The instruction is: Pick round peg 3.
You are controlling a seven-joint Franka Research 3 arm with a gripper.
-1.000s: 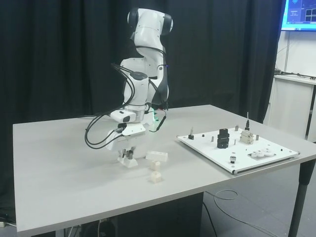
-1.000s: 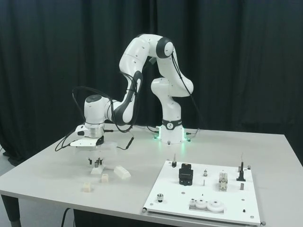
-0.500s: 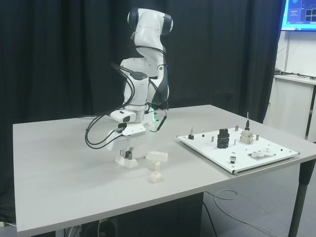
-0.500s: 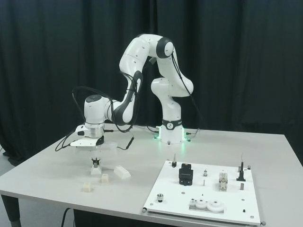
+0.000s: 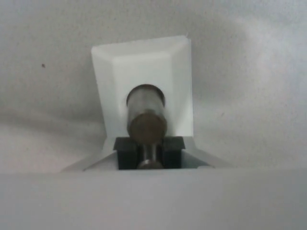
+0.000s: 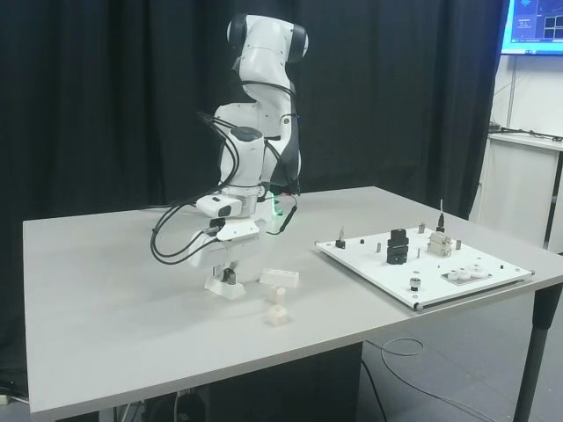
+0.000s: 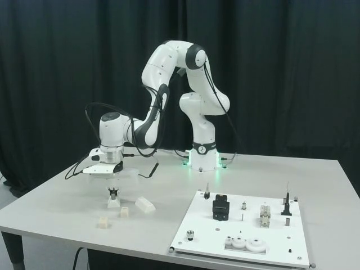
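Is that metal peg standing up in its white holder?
Yes, upright: the round peg rises from the white holder, the gripper shut on it.

I work in a robotics lab. My white arm (image 7: pixel 169 90) is bolted to a grey tabletop (image 7: pixel 67 202) with a green light at my base (image 7: pixel 203 160). Black curtains (image 7: pixel 292 73) close off the whole background. At about 3 o'clock from my base lies a white board (image 7: pixel 247 228) carrying small test parts, and white blocks (image 7: pixel 144 205) sit on the tabletop nearby. A wall screen (image 6: pixel 534 26) glows in the far corner above a white cabinet (image 6: pixel 519 180), and a cable (image 6: pixel 400 347) trails on the floor.
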